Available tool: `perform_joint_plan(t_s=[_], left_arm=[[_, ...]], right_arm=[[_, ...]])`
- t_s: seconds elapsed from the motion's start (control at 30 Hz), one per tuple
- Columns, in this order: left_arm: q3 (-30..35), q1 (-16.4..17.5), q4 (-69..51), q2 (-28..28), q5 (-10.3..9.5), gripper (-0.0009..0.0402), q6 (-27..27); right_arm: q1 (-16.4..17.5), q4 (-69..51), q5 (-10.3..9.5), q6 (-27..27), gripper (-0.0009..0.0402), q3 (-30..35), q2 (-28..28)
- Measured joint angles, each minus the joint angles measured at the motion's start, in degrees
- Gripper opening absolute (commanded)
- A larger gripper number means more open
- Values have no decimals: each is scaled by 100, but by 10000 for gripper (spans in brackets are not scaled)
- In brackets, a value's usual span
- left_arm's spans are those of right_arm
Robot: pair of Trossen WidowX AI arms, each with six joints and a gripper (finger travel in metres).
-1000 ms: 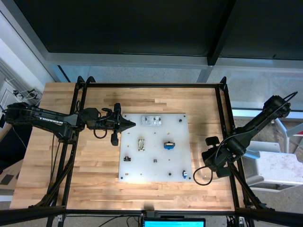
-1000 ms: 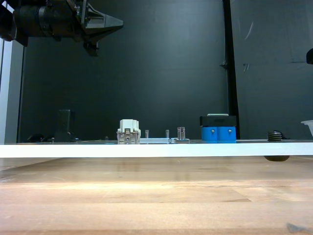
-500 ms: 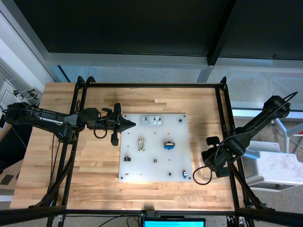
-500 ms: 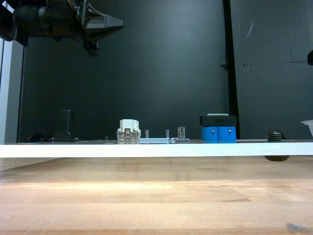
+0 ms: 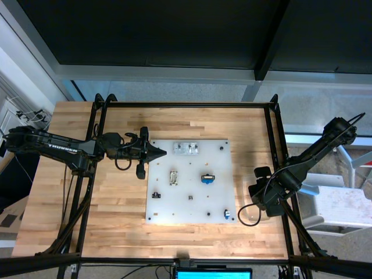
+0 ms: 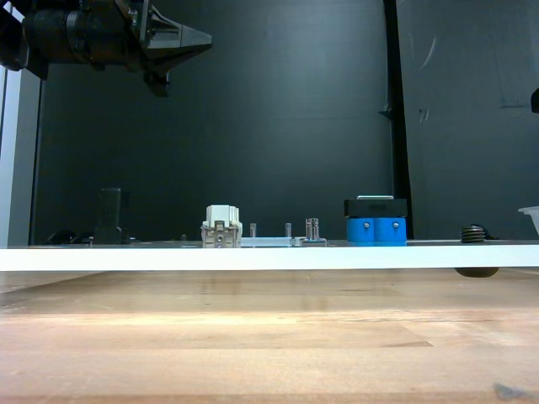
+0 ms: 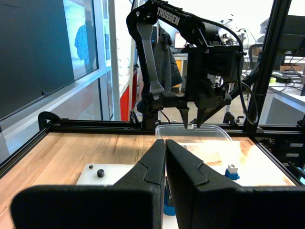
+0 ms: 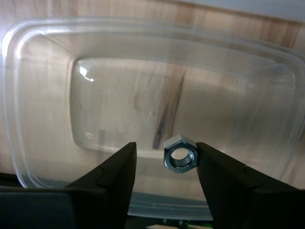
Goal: Unfasten the M12 fastener and place in the container
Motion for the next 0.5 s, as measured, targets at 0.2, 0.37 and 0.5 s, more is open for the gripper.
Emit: perform_joint_plan(t_s=[0.2,0.37,0.5], left_arm=[[2,0,-2,0,0,0,2],[2,0,0,0,0,0,2],[2,0,0,0,-2,0,2]], right_arm=[[0,-13,2,0,211,0,2],[0,-11,2,2,213,0,2],[0,-11,2,4,209,0,2]])
